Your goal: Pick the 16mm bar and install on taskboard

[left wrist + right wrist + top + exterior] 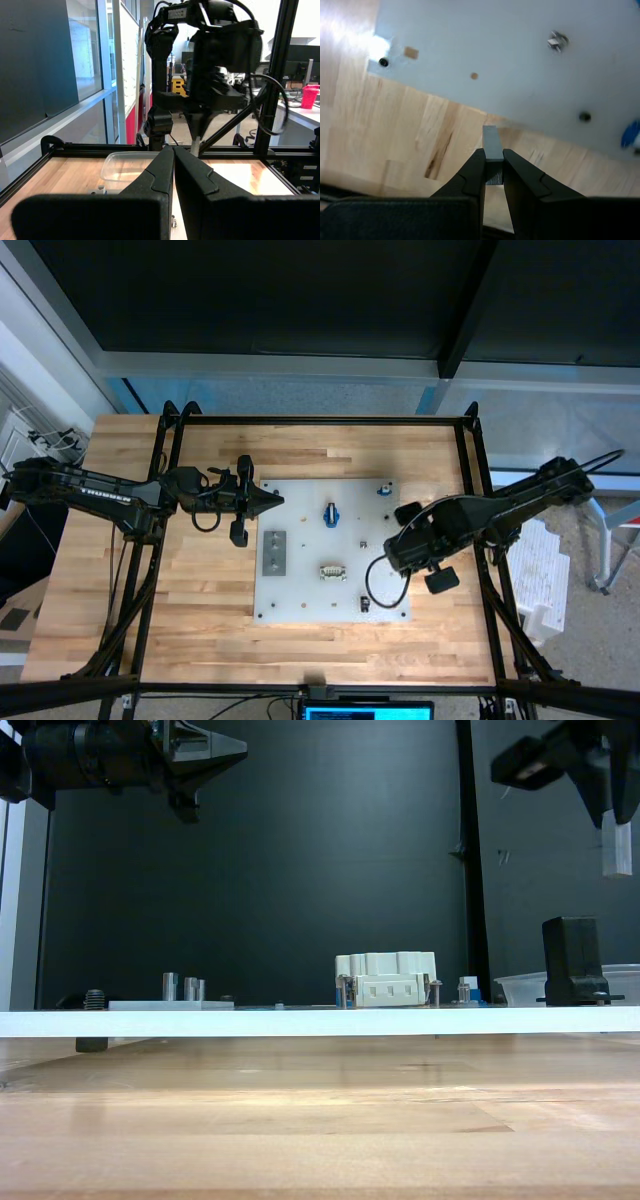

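The wooden table [200, 640] carries the taskboard [300, 600], a white plate. Nearest on the board stands a small black fixture [575, 960]. Behind it come the beige connector [388, 978] and the grey metal block [273, 552], with the blue part [331, 513] farther back. The right gripper [493, 154] hangs above the board's right edge. Its fingers are clamped on the 16mm bar [491, 140], which sticks out past the fingertips, well clear of the board. Farther back, the left gripper [173, 150] hovers high over the board's far left side, its fingers pressed together on nothing. A clear plastic tray [125, 165] lies ahead of the left gripper.
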